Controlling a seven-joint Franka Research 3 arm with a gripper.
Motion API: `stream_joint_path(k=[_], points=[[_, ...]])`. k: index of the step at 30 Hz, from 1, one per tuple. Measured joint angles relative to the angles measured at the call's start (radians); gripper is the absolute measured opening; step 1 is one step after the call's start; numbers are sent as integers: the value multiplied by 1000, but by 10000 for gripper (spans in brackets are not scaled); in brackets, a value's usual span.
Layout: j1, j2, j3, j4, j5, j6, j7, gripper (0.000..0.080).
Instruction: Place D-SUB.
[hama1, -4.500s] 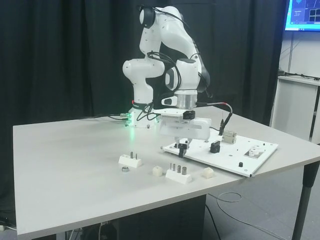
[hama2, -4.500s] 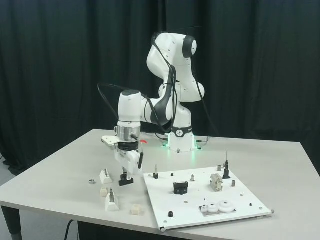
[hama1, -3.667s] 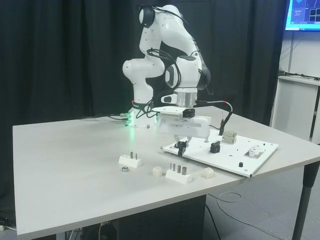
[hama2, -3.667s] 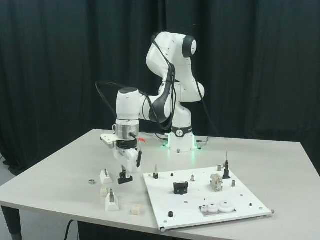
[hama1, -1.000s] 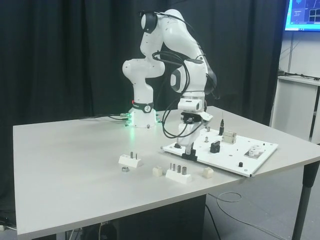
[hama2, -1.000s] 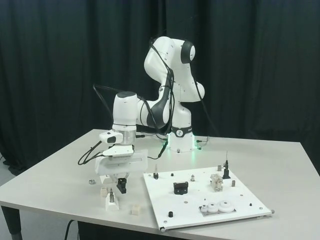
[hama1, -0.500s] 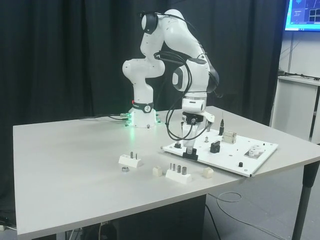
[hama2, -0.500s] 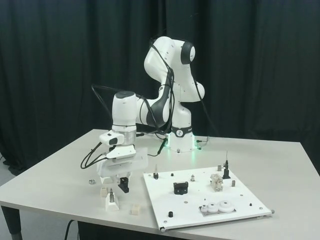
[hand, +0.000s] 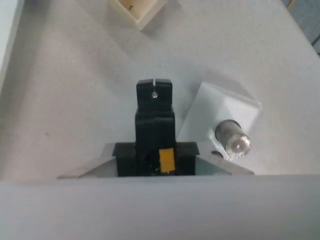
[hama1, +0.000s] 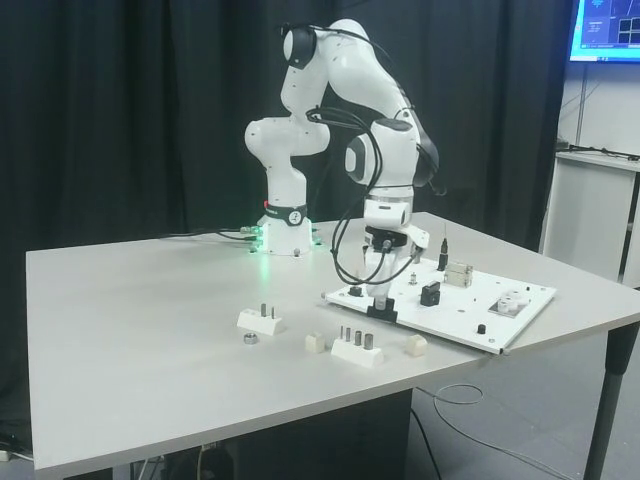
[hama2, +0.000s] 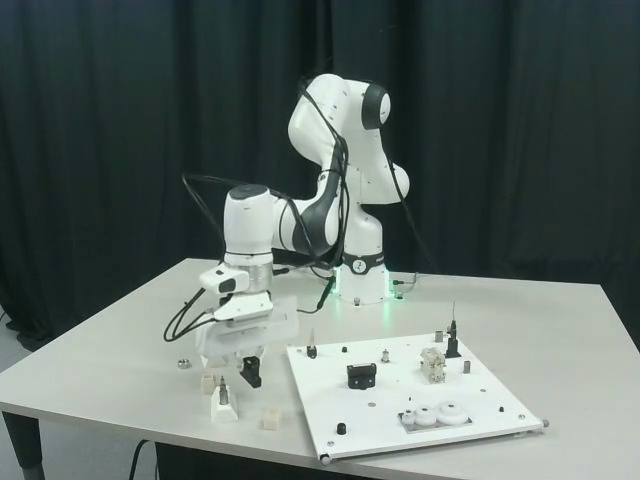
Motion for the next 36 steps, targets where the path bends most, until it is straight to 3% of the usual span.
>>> stream_joint_path(k=[22,27,36], points=[[2,40,12,0,4,4,-239,154],[2,45,13,0,4,4,-249,154],[0,53,13,0,77,1,-274,154]])
